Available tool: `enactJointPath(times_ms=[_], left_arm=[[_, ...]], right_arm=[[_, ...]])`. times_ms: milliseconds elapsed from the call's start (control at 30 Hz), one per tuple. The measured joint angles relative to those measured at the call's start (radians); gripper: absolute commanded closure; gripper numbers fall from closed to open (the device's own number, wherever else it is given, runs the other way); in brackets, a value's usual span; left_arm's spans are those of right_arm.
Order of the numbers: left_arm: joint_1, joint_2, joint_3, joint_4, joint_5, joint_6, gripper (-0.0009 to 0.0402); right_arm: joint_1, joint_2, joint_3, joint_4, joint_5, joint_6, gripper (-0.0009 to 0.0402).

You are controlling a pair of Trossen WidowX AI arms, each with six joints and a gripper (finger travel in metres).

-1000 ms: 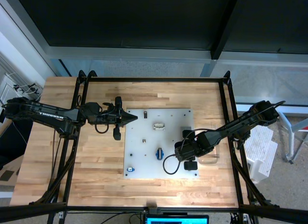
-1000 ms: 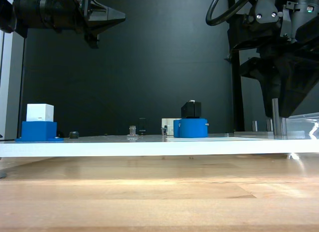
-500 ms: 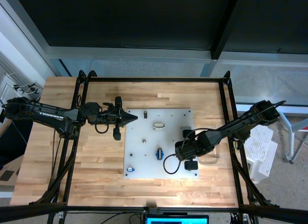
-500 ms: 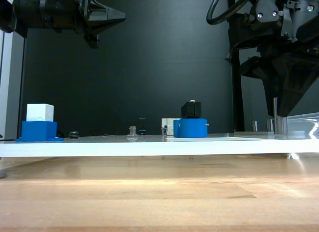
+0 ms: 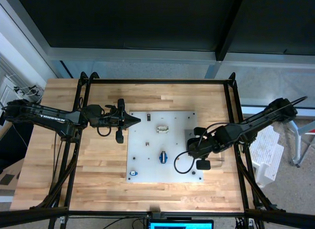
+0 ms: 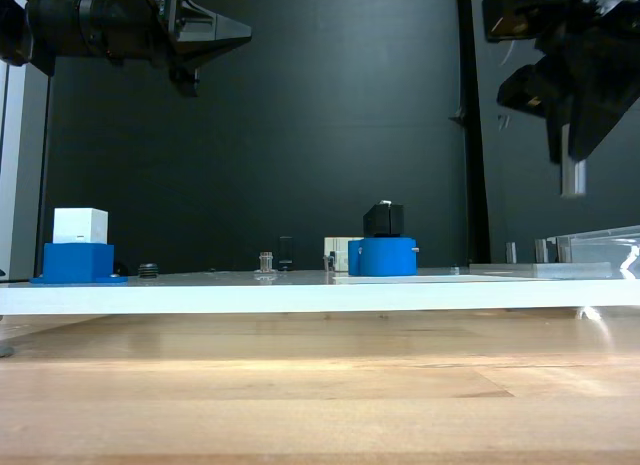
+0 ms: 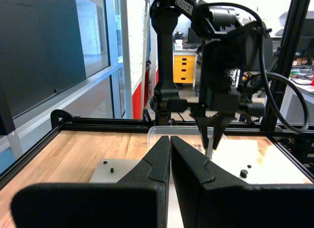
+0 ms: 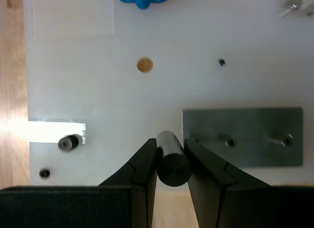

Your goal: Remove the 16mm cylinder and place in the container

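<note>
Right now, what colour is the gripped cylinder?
Pale grey, clearest in low view: right gripper holds cylinder above the board; left gripper hovers far left.

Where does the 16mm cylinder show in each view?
High: hidden under the right end effector, over the board's right side; left end effector parked by the board's left edge.
Low: cylinder hangs from the right end effector, above the grey block.
Left wrist: pale pin under the right end effector.
Right wrist: clamped between the fingers, beside the grey block.
Landmark: grey block.
</note>
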Motion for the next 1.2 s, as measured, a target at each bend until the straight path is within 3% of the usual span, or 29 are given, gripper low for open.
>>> enactJointPath(times_ms=[400, 900, 1200], left_arm=[[0.0, 0.0, 0.0, 0.0, 0.0, 0.0, 0.0393], [0.0, 0.0, 0.0, 0.0, 0.0, 0.0, 0.0393], [0.0, 0.0, 0.0, 0.0, 0.0, 0.0, 0.0393]], right_arm=[[0.005, -0.148, -0.12, -0.083, 0.0, 0.045, 0.0381], [0.088, -0.275, -0.284, -0.129, -0.019, 0.26, 0.0381], [0.103, -0.276, -0.319, -0.111, -0.021, 0.339, 0.0308]])
